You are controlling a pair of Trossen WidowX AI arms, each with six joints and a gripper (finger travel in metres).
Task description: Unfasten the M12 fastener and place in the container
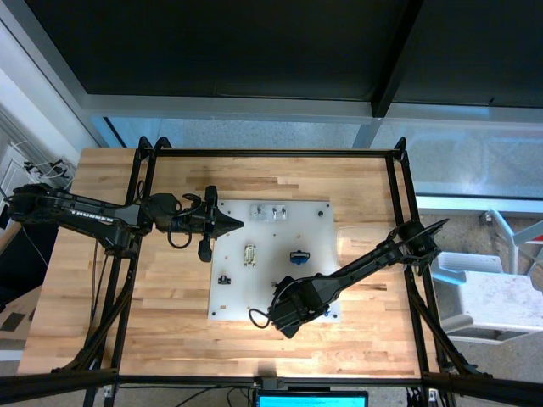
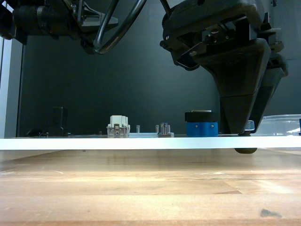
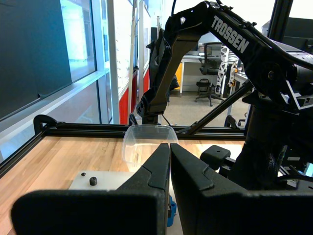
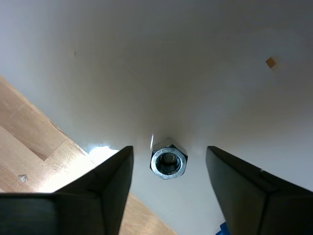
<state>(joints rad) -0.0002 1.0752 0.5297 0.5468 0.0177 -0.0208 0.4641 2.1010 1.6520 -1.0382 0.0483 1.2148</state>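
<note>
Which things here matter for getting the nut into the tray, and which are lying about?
Job: silver nut, right gripper open either side of it, clear tray beside the white board.
Idle: blue connector block, white connector, left gripper shut at that board's left edge.

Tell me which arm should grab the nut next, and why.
Right. The right gripper hangs over the board's near edge with open fingers either side of the silver nut. The left gripper sits shut at the board's far left edge, away from it.
</note>
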